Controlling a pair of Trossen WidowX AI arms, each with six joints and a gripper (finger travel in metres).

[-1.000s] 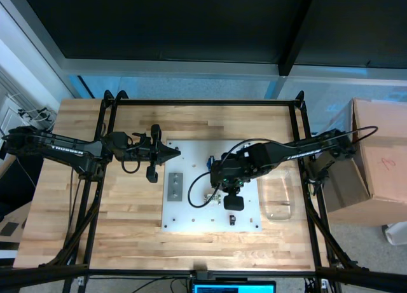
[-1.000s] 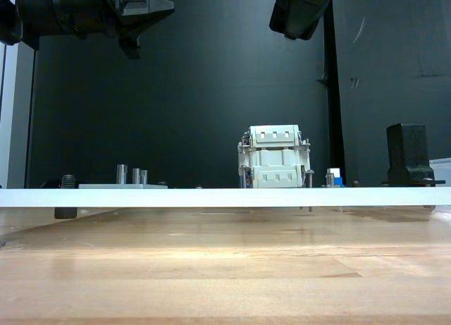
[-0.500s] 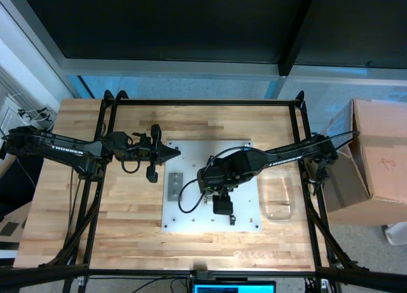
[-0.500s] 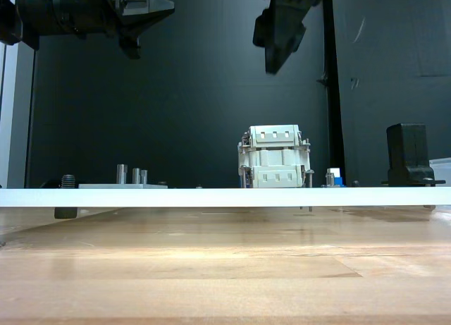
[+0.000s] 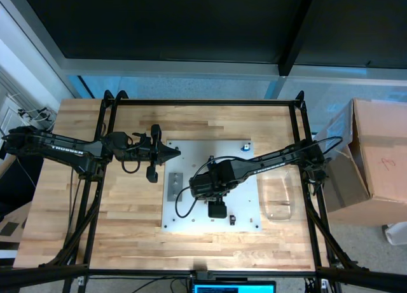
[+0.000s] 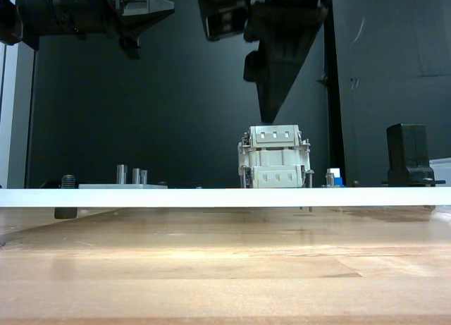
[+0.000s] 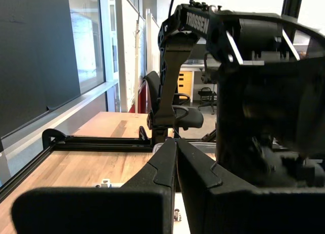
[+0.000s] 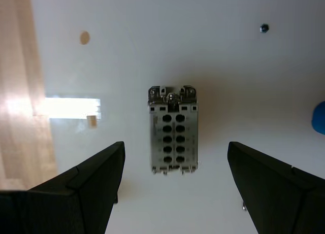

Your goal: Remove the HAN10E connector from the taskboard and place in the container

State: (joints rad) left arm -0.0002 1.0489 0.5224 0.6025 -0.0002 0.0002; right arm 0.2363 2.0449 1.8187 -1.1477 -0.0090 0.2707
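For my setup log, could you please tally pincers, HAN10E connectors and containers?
HAN10E connector: 1, upright in its seat on the board.
Pincers: 2, left pincer shut over the board's far left corner, right pincer open above the connector.
Container: 1.
Total: 4.

1. The right gripper [image 6: 269,108] hangs just above the HAN10E connector [image 6: 274,158]. Its fingers [image 8: 86,188] are spread wide, with free room on both sides of the connector
2. The connector sits in its seat on the taskboard [image 5: 184,220], and a small blue piece [image 6: 332,177] stands close beside it
3. A tall black block [image 6: 407,154] stands on the side toward the container [image 5: 278,197]
4. The left gripper [image 5: 172,152], fingers pressed together, hangs high by the board's left edge, well apart from the connector
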